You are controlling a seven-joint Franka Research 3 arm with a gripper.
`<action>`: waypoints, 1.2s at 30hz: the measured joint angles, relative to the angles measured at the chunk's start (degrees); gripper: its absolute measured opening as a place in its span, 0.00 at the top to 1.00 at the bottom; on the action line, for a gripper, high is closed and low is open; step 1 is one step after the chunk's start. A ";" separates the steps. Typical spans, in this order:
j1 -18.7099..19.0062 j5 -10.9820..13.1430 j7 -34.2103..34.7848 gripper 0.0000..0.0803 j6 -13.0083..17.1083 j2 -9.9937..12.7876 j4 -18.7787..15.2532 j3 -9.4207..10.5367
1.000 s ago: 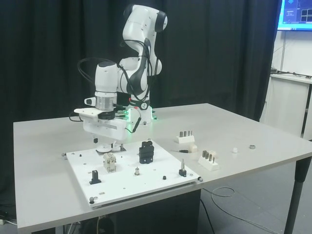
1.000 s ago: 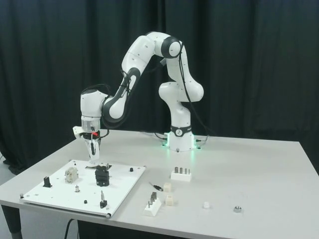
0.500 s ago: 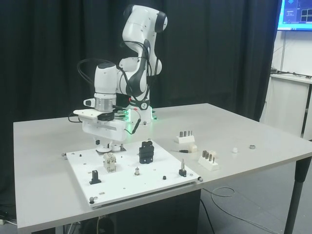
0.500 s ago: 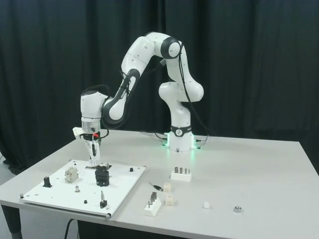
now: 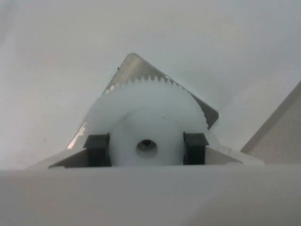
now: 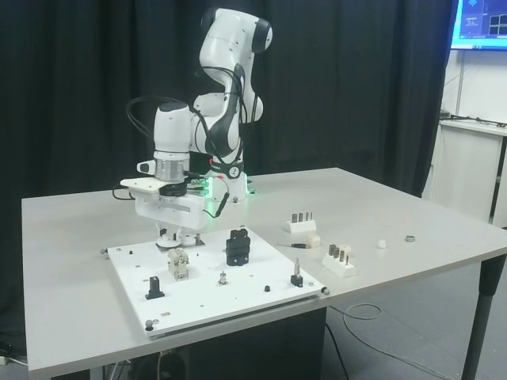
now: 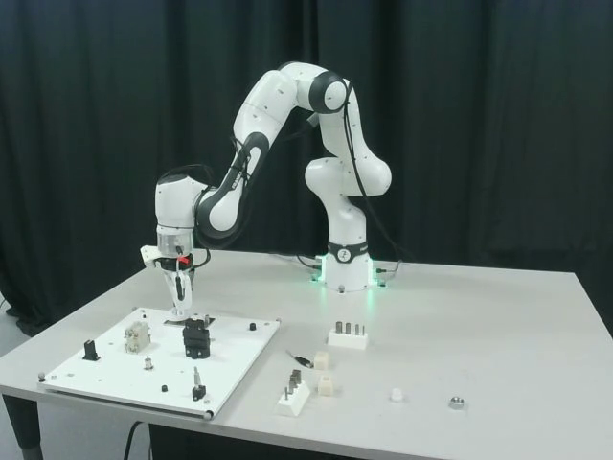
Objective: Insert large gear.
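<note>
The large gear (image 5: 146,125) is a white toothed disc with a small bore at its hub, and it sits between the two black fingers (image 5: 97,149), which clench its hub from either side. It hangs just above the far edge of the white board (image 6: 238,297), over a small grey metal plate (image 5: 134,63) that shows behind the gear's teeth in the wrist view. From where I stand, the gripper (image 6: 181,234) points straight down at the far left part of the board, close to its surface; whether the gear touches anything below, I cannot tell.

I judge the step in hand to be the carrying or lining-up of the gear, with the insertion not yet made. The next move calls for setting the bore squarely over its shaft and lowering gently, keeping the gear level so it does not jam.

Nearer on the board stand a black block (image 6: 237,247) and a small pale fitting (image 6: 177,264). To the right on the grey bench (image 6: 380,206) lie two white peg holders (image 6: 301,225).
</note>
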 joint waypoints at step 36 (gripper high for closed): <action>0.17 2.05 -0.18 0.59 0.07 0.35 -0.01 -0.26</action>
